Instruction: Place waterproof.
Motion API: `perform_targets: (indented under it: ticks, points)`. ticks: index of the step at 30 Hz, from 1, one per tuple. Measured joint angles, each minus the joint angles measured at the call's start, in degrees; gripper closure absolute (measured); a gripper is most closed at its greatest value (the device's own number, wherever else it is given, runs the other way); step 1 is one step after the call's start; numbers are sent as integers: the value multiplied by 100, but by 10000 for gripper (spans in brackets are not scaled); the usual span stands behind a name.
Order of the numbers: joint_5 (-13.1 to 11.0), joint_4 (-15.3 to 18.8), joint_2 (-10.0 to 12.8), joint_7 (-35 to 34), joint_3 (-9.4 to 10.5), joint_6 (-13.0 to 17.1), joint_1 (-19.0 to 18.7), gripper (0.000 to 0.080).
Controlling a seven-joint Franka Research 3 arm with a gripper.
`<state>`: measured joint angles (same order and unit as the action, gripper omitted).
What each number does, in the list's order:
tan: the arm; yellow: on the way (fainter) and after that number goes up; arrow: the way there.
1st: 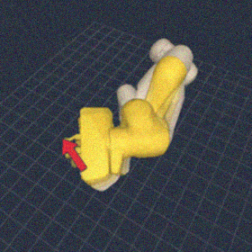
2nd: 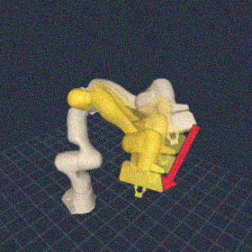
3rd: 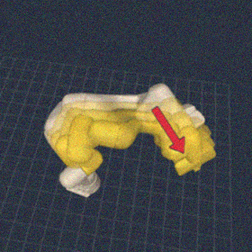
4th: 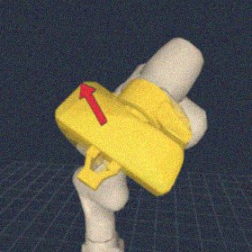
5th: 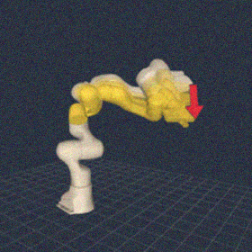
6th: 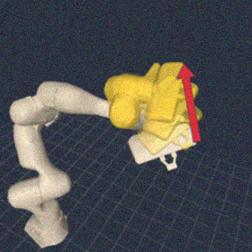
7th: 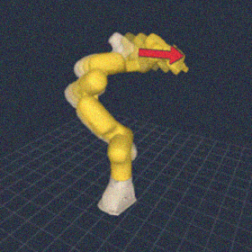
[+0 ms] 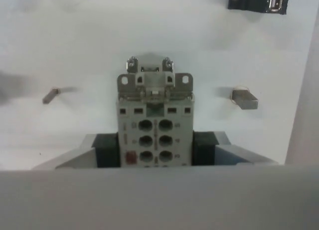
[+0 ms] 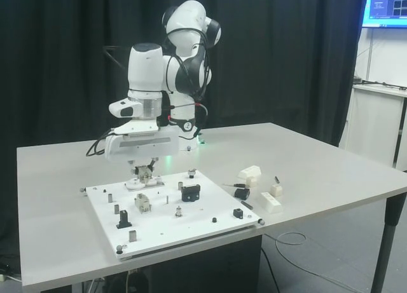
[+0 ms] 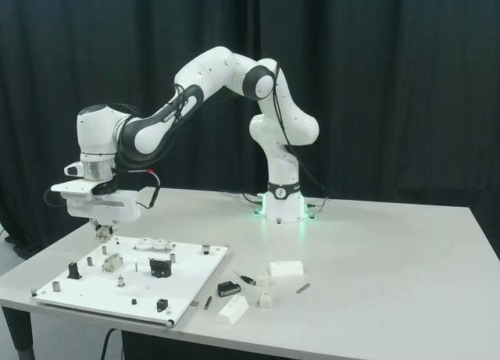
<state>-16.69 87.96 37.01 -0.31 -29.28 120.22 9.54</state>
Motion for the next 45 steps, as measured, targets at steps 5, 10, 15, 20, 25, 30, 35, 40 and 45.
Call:
perform_targets:
  ticks: [5,10,15,20,25,30,35,40,45]
  points:
    - [9,0,0,0,-28,-7,-16,493]
    - [20,0,0,0,-40,-7,-25,493]
    - [26,-1,0,0,-43,-7,-29,493]
    - [40,-1,0,24,-43,-7,-33,493]
    - [43,-1,0,41,-43,-7,-35,493]
    - [43,-1,0,173,-43,-11,-35,493]
    - [43,-1,3,244,-43,-11,-35,493]
    - [43,0,10,249,-43,-11,-35,493]
    - [43,0,20,249,-43,-10,-35,493]
